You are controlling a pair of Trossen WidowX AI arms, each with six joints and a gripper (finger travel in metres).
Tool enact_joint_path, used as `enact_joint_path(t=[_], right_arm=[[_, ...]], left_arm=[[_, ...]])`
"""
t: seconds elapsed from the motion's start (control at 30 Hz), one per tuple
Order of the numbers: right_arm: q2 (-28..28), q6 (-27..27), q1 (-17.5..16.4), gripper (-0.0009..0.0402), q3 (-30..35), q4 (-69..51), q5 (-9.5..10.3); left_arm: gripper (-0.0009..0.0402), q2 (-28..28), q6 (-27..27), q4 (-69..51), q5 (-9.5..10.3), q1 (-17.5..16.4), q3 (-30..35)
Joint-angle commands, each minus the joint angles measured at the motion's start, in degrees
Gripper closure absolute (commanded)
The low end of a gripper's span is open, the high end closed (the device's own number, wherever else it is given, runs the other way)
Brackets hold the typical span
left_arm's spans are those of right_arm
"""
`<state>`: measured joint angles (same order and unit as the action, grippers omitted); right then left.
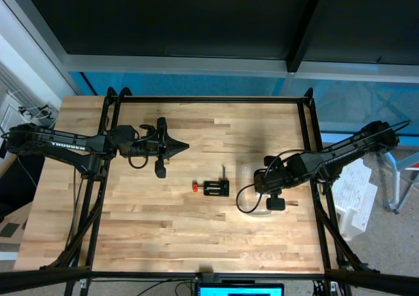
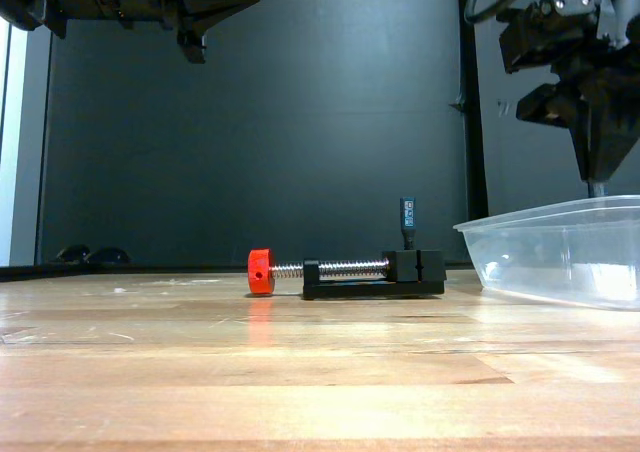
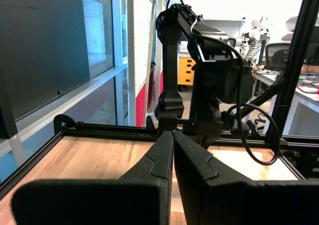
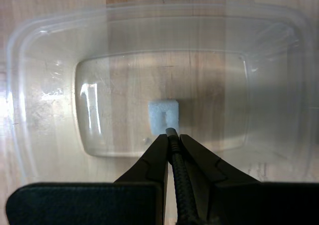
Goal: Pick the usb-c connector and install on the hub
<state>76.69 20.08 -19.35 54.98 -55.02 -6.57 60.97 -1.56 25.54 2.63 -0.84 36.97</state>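
Sitting between the tips of the right gripper (image 4: pixel 172 137), the usb-c connector (image 4: pixel 171 132) shows only as a small rounded dark-grey nub. The fingers are clenched on it from both sides. A dark ribbed strand (image 4: pixel 180 185) runs back between them; I cannot tell whether it belongs to the connector.

By its look the piece is very light and stiff, with smooth faces that could twist or slide in so narrow a pinch. The best hold is likely across its flat sides, with the mating end left free ahead of the tips.

Directly beneath it is a white foam square (image 4: pixel 163 114) on the floor of the clear tray (image 4: pixel 30 85). From the low view the gripper tips hang above the tray's rim, apart from it.

The hub (image 2: pixel 372 274) lies on the bench (image 2: pixel 300 372) just left of the tray, with its orange-red knob (image 2: pixel 260 271) at the far end from it. A thin dark upright piece (image 2: pixel 407 216) stands on the block end near the tray.

The left gripper (image 3: pixel 173 133) is clamped on nothing and hangs high over the bench, well apart from the hub.
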Motion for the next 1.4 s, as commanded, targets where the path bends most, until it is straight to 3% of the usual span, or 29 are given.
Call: enact_joint_path(t=[0.03,0.67,1.4], right_arm=[[-0.2,0.0,0.0,0.0393,1.7,-1.8,0.13],[-0.2,0.3,0.0,0.0393,8.7,-4.7,0.13],[0.9,0.7,0.0,0.0393,8.6,-4.4,0.13]], left_arm=[[0.0393,0.0,0.0,0.0,0.00,0.0,0.0],[0.0393,0.0,0.0,0.0,0.00,0.0,0.0],[0.0393,0.0,0.0,0.0,0.00,0.0,0.0]])
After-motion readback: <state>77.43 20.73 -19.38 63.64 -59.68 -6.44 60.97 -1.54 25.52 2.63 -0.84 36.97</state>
